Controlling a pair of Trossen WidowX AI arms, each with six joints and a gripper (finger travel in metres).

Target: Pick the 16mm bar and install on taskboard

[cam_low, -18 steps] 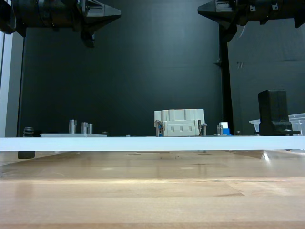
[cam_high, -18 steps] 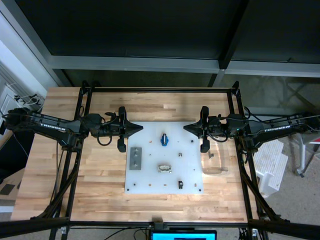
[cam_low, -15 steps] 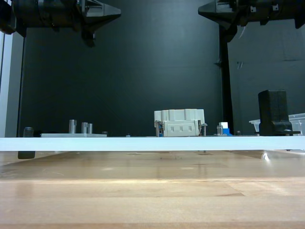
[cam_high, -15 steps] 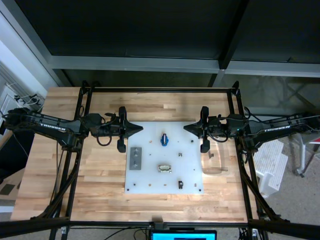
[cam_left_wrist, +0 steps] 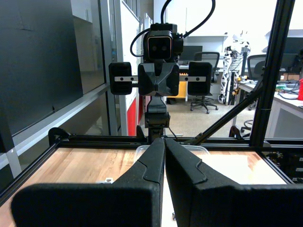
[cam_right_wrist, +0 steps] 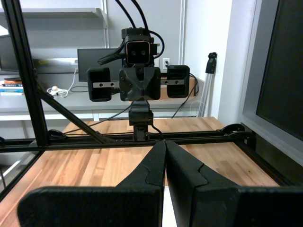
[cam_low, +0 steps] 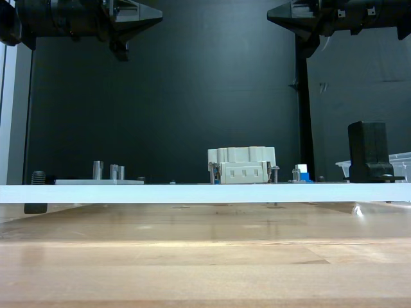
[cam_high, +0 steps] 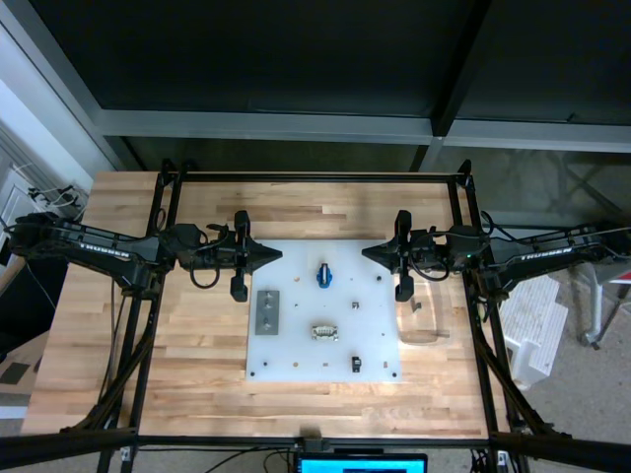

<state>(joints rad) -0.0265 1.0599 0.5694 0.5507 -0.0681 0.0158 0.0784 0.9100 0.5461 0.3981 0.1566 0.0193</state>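
Honestly, almost nothing has changed over the last half second. At the left of the high view my left gripper (cam_high: 278, 252) hangs above the upper left corner of the white taskboard (cam_high: 296, 360). In the low view it seems to have crept a touch higher, though it points the same way as before. Its wrist view shows the fingers (cam_left_wrist: 152, 163) pressed flat together with nothing between them.

Moving right across the board I see a grey plate (cam_high: 267, 311) with short pegs, a blue part (cam_high: 324, 275), a pale connector (cam_high: 324, 333) and a black block (cam_high: 356, 365), all unmoved.

Further right, the right gripper (cam_high: 366, 253) sits high over the board's upper right corner and has not shifted. Its fingers (cam_right_wrist: 154, 165) are likewise closed tight on nothing.

At the far right a clear tray (cam_high: 434, 338) lies on the table just beside the board. A small grey piece rests inside it, but I cannot tell whether that is the 16mm bar. I cannot pick the bar out anywhere for certain, and neither claw has it.

My reading is that the pick has not begun, and a claw must open before it can.
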